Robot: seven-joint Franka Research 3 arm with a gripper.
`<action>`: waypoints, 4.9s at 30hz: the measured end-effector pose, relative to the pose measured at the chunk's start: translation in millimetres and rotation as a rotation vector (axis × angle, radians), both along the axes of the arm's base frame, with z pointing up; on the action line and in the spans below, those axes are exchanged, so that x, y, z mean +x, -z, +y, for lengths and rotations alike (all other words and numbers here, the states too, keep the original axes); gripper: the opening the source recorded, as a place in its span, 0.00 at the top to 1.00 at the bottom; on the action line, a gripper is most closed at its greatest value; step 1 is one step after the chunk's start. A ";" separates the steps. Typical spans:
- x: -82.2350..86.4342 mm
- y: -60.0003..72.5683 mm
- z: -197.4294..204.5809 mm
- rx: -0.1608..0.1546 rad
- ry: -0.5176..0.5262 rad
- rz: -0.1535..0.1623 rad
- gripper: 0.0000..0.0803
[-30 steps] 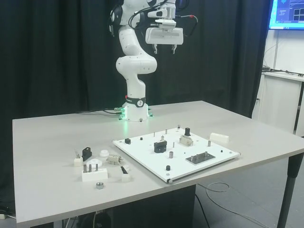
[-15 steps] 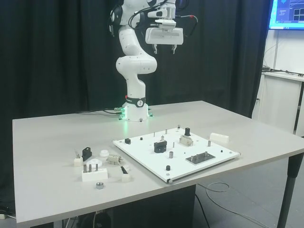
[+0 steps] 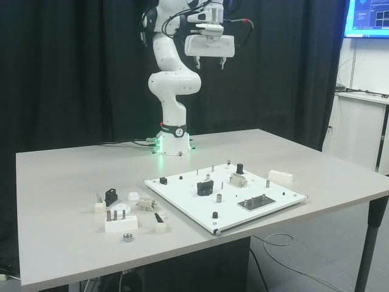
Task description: Pick USB.
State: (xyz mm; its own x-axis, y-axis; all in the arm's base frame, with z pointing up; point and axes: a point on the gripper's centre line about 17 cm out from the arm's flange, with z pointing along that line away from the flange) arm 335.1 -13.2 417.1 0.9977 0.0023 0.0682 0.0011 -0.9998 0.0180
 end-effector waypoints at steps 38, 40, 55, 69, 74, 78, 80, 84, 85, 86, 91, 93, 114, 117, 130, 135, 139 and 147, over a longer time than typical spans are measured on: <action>107.4 41.7 -116.1 0.030 0.241 -0.155 0.00; 113.0 44.2 -121.3 0.044 0.274 -0.164 0.00; 156.1 68.0 -163.5 0.112 0.417 -0.230 0.00; 200.2 92.1 -198.8 0.151 0.519 -0.264 0.00; 214.3 100.4 -210.1 0.158 0.553 -0.258 0.00; 224.4 108.0 -220.3 0.175 0.599 -0.250 0.00; 228.2 112.0 -225.4 0.184 0.618 -0.243 0.00; 233.8 120.3 -235.3 0.207 0.656 -0.223 0.00; 234.8 122.5 -237.8 0.213 0.665 -0.217 0.00; 236.0 124.1 -240.4 0.218 0.672 -0.211 0.00; 241.2 132.0 -252.9 0.228 0.690 -0.183 0.00; 244.1 134.4 -258.3 0.225 0.677 -0.178 0.00; 290.1 164.3 -311.3 0.197 0.577 -0.193 0.00; 294.9 170.5 -317.9 0.192 0.565 -0.192 0.00; 301.4 199.9 -337.9 0.188 0.503 -0.173 0.00; 303.1 211.1 -338.7 0.205 0.510 -0.169 0.00; 303.3 219.9 -338.3 0.218 0.514 -0.165 0.00; 303.4 239.3 -337.7 0.242 0.532 -0.154 0.00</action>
State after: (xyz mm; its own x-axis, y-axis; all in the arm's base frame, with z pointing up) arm 638.5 -350.9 177.8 0.8364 -0.5277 0.1484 -0.4845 -0.8383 -0.2500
